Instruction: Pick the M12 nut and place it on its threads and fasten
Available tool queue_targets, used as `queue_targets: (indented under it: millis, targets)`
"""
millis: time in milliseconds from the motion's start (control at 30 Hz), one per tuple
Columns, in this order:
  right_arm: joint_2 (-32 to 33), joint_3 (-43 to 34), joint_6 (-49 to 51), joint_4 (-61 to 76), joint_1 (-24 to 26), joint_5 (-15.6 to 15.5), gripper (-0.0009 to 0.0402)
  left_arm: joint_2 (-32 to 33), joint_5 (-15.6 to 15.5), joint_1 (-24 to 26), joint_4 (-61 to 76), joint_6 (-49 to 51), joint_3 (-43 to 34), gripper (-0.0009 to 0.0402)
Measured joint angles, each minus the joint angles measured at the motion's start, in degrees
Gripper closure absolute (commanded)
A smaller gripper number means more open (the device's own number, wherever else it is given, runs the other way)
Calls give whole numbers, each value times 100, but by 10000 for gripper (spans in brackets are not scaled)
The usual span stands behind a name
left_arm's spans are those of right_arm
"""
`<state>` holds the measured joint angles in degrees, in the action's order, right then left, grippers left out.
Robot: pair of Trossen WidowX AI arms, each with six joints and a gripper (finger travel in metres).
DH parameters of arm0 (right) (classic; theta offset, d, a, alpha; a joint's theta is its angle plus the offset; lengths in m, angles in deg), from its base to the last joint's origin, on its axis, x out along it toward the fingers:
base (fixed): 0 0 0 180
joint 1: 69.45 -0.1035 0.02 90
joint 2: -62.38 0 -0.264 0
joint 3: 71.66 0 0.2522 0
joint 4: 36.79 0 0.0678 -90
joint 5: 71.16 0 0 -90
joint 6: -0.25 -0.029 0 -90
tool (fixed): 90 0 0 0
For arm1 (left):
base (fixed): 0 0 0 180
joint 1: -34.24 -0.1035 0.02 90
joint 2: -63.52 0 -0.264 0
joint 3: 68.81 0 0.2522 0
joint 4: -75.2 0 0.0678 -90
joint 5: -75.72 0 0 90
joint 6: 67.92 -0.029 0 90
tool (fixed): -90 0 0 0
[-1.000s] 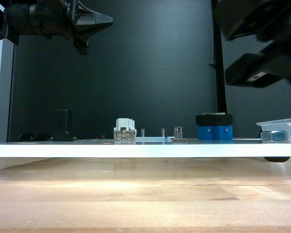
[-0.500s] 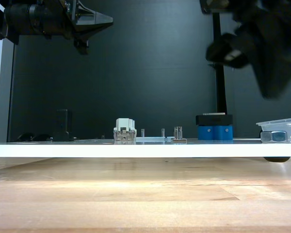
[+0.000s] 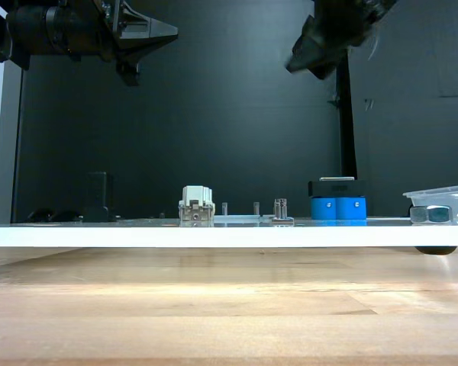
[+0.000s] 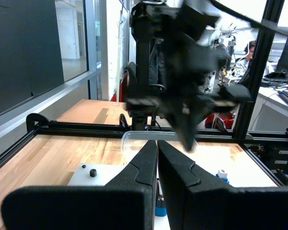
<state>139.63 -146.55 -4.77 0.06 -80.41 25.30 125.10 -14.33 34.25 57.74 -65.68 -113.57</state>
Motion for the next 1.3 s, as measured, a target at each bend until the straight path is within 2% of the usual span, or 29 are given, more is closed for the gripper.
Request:
queue_targets:
  millis: [233,400,467,733,900,933,1300]
  targets:
    - [-1099,831,503,-1467,807,-87,393,0,2,0,0,2,0,393]
    - [-1698,1521,476,-2540,1303,-863,393,0,0,0,-2,2,0,393]
    - [-1862,1766,404,-2874,1414,-951,393,0,0,0,0,2,0,393]
    - [-2028,2485,254,-4216,1379,-918,394,0,2,0,0,2,0,393]
    - [-2028,2706,286,-4570,1027,-310,394,0,2,0,0,0,2,393]
    - [-2028,2710,334,-4588,951,-264,394,0,2,0,0,2,0,393]
    - [-2011,2739,498,-4592,861,-262,394,0,2,0,-2,0,0,393]
